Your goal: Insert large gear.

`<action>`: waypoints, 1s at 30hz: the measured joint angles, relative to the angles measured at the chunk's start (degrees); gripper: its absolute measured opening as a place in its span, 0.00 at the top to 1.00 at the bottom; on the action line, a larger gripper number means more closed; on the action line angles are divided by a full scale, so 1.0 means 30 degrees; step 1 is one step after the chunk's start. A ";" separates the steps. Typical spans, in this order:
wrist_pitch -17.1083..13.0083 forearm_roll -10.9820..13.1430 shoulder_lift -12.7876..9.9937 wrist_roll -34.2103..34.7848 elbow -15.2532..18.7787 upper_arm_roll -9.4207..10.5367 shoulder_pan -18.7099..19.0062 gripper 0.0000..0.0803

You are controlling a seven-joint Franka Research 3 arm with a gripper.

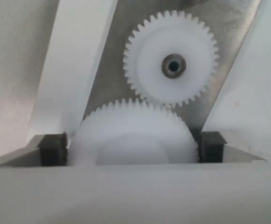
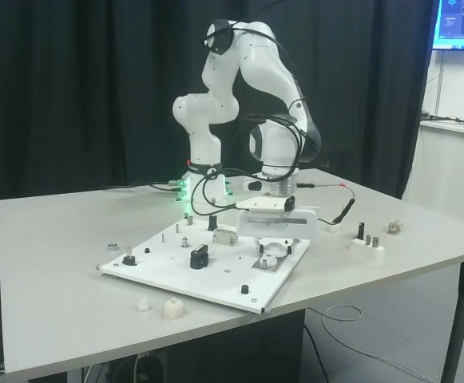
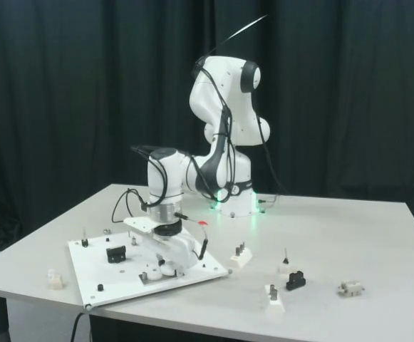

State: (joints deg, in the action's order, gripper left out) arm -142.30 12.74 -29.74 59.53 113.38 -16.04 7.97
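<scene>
- The hand [image 1: 133, 148] is clamped on the large gear [image 1: 135, 135], one black pad [image 1: 52, 148] at each side of its rim.
- The gear hangs low over the grey metal plate [image 1: 105, 70] on the white board [image 2: 168, 267], its teeth just beside a smaller gear [image 1: 171, 58] already seated.
- Judged step: insertion. Next calls for lining bore with shaft, meshing teeth, then pressing down.
- The board lies on the grey worktop [image 2: 56, 239].

White arm folded low, wrist pointing straight down, gripper [image 1: 134, 150] with fingers [image 1: 52, 149] clamped inward.
</scene>
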 joint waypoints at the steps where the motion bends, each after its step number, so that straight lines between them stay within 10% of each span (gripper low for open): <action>1: -0.0059 0.0004 -0.0004 0.0051 0.0007 0.0003 0.0004 0.26; 7: -0.0132 0.0005 0.0091 0.0682 0.0011 0.0005 0.0027 0.19; 8: -0.0101 0.0005 0.0132 0.0687 0.0011 0.0002 0.0027 0.05; 30: 0.1645 -0.1889 0.1352 -0.0295 0.0128 -0.0446 -0.0007 0.00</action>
State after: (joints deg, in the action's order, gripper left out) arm -137.37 7.08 -25.68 58.65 113.76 -17.38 7.95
